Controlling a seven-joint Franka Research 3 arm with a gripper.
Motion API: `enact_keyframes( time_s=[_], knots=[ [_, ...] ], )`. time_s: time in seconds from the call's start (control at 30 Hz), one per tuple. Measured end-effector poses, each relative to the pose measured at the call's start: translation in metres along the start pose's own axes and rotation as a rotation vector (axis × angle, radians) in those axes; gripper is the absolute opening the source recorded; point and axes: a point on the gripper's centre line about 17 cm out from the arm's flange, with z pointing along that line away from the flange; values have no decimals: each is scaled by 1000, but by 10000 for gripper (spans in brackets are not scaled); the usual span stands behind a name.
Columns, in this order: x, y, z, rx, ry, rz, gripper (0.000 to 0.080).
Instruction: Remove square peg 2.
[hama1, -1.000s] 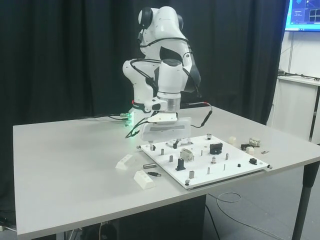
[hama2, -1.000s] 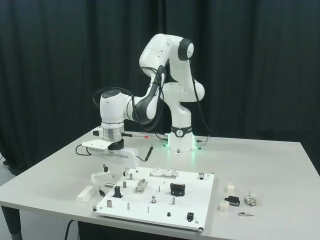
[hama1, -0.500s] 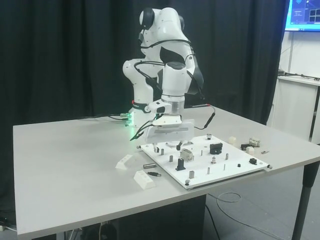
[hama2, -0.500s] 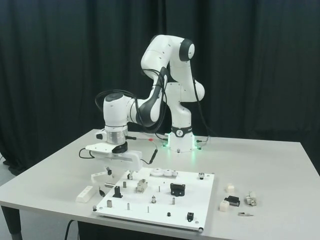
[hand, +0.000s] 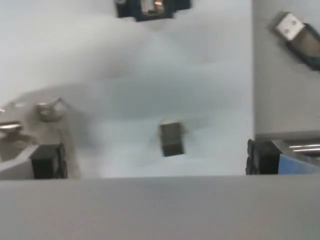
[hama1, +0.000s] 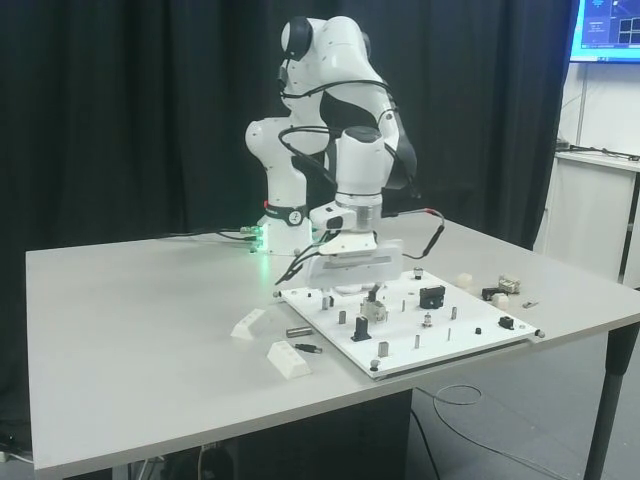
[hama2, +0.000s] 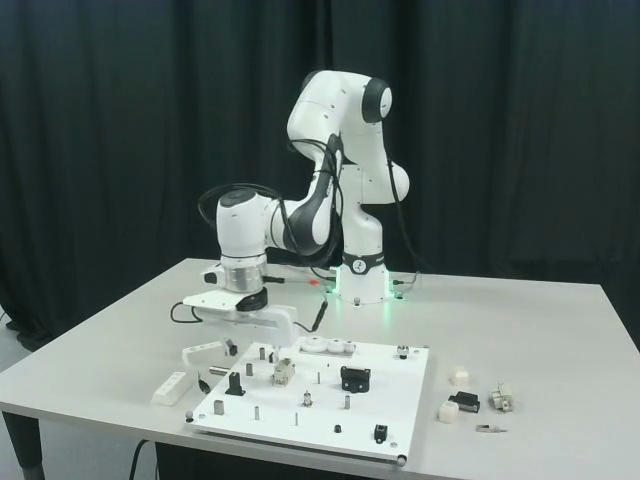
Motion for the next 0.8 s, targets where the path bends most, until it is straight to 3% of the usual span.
enact_keyframes(
  time_s=[0.8],
  knots=[
    [2, -104, -12, 19, 9, 48, 800]
  ],
)
